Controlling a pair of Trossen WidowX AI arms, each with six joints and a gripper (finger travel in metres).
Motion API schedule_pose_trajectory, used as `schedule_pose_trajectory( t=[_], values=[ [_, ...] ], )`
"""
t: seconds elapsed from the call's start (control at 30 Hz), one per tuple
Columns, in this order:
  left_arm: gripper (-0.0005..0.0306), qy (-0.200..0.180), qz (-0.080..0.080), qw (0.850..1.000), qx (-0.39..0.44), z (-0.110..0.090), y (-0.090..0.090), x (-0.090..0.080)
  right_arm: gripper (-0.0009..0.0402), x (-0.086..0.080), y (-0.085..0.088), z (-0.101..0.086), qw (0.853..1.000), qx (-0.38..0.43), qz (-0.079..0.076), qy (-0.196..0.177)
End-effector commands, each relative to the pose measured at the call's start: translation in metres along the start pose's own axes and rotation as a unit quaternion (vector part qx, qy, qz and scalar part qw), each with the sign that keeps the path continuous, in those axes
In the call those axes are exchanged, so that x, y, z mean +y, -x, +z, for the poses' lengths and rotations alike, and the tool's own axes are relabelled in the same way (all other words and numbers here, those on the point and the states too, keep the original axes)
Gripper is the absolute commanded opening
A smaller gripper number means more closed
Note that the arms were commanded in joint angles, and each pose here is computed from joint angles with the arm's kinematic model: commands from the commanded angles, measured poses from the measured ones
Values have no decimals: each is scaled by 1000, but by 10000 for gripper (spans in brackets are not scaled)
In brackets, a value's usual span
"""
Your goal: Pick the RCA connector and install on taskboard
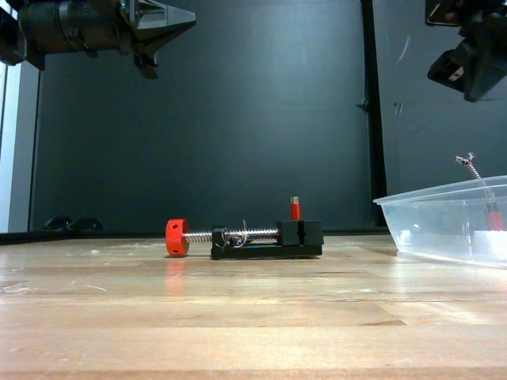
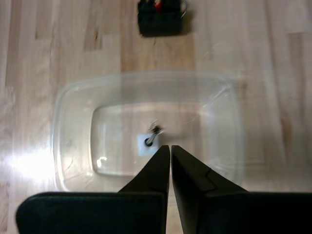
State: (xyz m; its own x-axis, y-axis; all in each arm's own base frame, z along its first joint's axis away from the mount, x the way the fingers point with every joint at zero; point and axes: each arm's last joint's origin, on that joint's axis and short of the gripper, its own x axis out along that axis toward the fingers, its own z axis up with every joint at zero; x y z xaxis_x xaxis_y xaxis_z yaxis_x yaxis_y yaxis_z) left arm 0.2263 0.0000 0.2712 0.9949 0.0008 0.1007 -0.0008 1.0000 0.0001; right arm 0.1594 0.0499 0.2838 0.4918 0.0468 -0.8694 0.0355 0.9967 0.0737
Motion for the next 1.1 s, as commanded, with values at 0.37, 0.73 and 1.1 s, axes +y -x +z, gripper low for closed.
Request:
schedule_pose_trajectory(
  t=[0.37, 0.73, 1.1],
  values=[
    [0, 0, 0, 1000, 0, 0, 0, 0, 159, 17, -23, -4, 999, 34, -35, 20],
    [0, 0, 0, 1000, 0, 0, 0, 0, 204, 21, -49, -8, 998, 53, -41, 18],
    [0, 0, 0, 1000, 0, 0, 0, 0, 204, 25, -79, -15, 997, 56, -41, 15]
  ],
)
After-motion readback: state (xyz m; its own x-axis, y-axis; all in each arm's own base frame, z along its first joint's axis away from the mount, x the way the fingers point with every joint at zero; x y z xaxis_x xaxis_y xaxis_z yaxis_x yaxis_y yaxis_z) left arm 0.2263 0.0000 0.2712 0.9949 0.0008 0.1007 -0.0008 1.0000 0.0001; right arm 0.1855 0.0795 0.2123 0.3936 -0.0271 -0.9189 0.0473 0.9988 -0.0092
